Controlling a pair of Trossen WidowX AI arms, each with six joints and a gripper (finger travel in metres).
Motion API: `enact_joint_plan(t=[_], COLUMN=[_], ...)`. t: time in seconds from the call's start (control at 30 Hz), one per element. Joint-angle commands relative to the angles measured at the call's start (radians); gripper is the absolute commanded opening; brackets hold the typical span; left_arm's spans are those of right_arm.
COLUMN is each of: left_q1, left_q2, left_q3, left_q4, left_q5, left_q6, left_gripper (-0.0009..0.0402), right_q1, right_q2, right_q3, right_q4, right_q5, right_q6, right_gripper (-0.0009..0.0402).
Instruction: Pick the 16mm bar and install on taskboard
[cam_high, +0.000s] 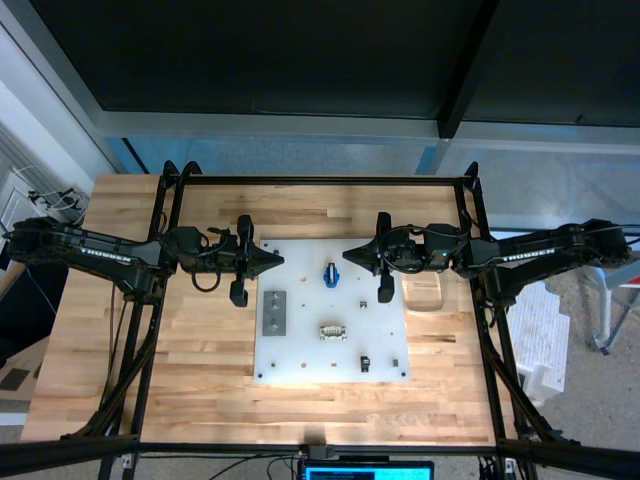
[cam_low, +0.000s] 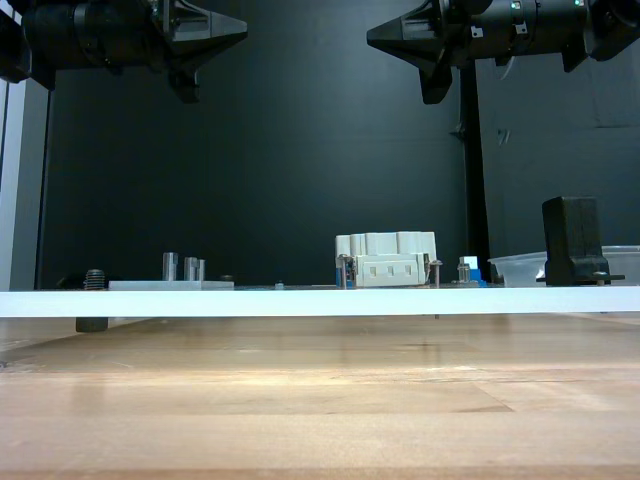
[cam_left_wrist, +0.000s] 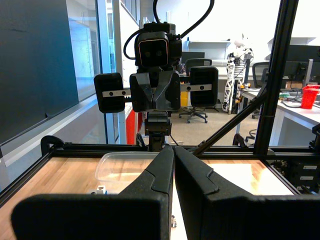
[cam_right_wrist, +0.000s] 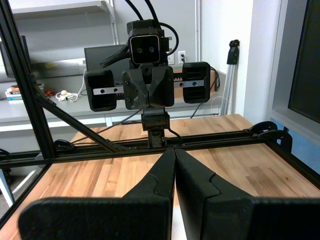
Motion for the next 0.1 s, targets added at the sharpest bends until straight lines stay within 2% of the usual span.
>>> enact_joint_plan(t=[0.03, 0.1], left_q1=[0.0, 0.0], left_q2=[0.0, 0.0], left_q3=[0.0, 0.0], left_q4=[0.0, 0.0], left_q5=[0.0, 0.0], left_q6=[0.0, 0.0], left_gripper=[0.0, 0.0], right_q1=[0.0, 0.0], right_q2=[0.0, 0.0], right_q3=[0.0, 0.0], right_q4=[0.0, 0.0], right_q5=[0.0, 0.0], right_q6=[0.0, 0.0], right_gripper=[0.0, 0.0])
